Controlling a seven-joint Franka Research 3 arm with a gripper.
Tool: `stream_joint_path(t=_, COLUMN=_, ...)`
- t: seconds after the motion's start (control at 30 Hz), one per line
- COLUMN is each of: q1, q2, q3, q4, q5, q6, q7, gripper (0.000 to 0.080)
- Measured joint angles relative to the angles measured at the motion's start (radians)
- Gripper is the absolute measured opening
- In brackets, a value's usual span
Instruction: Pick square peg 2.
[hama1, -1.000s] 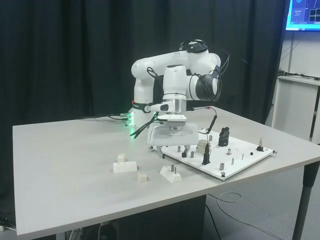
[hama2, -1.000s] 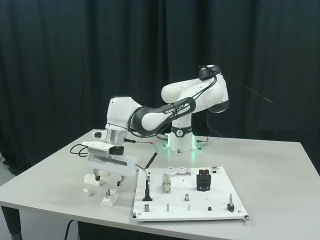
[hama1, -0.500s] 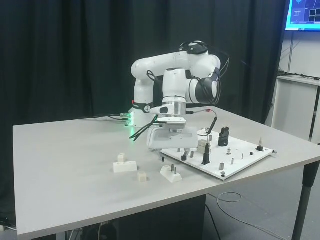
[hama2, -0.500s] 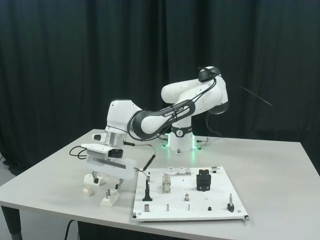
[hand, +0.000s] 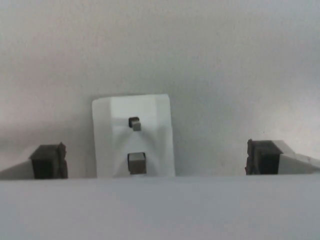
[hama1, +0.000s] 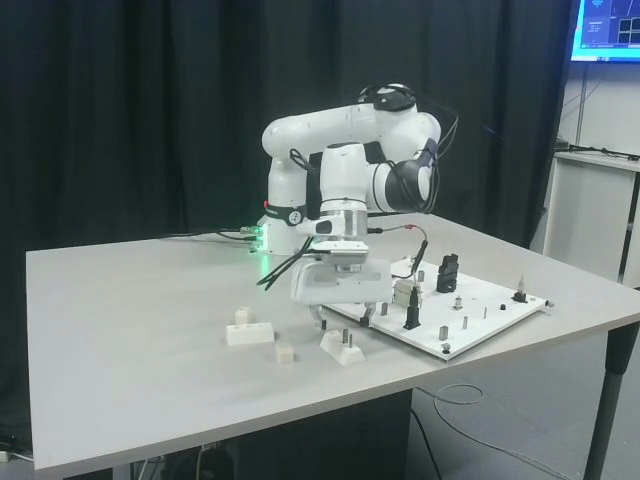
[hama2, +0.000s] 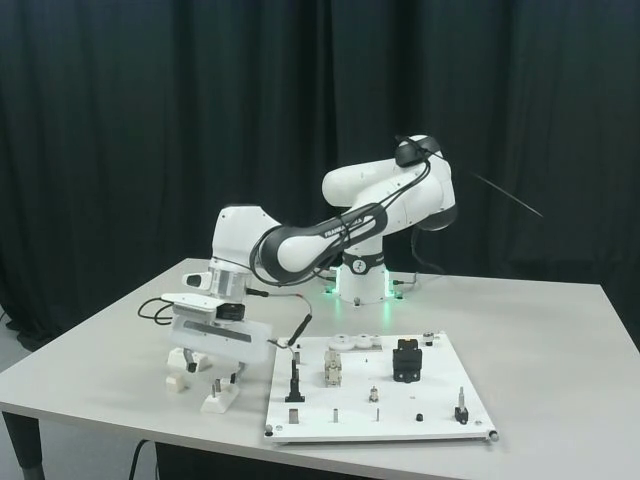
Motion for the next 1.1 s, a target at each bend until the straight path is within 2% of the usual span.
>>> stream_joint_path(t=0.47, q1=-0.001, q2=-0.005, q3=0.019, q4=-0.015, q5=0.070, q6=0.006, q7=-0.006, gripper=0.0800)
stream_joint_path(t=1.1, q1=-0.002, q2=-0.010, q3=0.036, q4=-0.020, q5=0.114, q6=0.036, q7=-0.042, gripper=0.0800)
